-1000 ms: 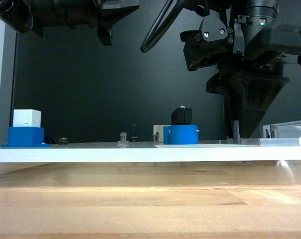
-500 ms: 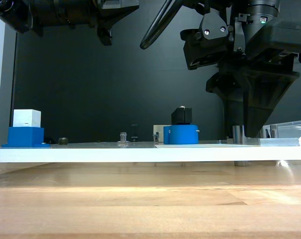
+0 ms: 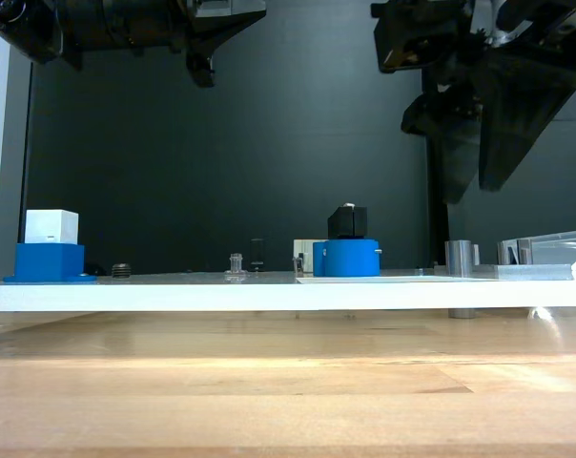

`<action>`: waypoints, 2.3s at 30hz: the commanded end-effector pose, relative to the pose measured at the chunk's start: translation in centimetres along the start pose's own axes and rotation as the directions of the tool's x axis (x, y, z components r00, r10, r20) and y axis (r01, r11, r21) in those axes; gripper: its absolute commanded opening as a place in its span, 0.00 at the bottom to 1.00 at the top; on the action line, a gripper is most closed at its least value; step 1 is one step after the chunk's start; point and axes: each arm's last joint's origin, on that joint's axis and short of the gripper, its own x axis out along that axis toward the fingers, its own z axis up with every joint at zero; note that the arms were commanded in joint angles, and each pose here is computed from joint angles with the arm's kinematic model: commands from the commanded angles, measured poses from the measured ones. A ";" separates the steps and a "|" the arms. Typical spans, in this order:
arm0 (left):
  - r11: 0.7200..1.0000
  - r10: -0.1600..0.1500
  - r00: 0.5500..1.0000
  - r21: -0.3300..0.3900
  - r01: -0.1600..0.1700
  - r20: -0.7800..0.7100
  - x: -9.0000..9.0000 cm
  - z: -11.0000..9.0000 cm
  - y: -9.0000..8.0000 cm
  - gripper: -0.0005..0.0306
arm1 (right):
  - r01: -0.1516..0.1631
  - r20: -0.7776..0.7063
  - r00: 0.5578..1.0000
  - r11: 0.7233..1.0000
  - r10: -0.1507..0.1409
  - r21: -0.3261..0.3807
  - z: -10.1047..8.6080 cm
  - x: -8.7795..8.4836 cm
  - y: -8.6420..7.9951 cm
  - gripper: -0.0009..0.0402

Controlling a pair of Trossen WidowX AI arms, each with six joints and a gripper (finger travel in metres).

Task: Pick the 16mm cylinder and install on the taskboard

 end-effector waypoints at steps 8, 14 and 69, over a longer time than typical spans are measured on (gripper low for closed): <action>1.000 0.000 1.000 0.000 0.000 0.000 0.0 0.0 0.0 0.02 | -0.005 0.022 1.000 1.000 0.005 -0.006 -1.4 -0.7 -0.6 0.51; 1.000 0.000 1.000 0.000 0.000 0.000 0.0 0.0 0.0 0.02 | -0.010 0.053 0.999 1.000 0.010 0.001 -1.3 -1.2 -1.0 0.49; 1.000 0.000 1.000 0.000 0.000 0.000 0.0 0.0 0.0 0.02 | -0.001 0.953 0.278 0.992 -0.123 0.128 -8.2 -9.9 -9.7 0.02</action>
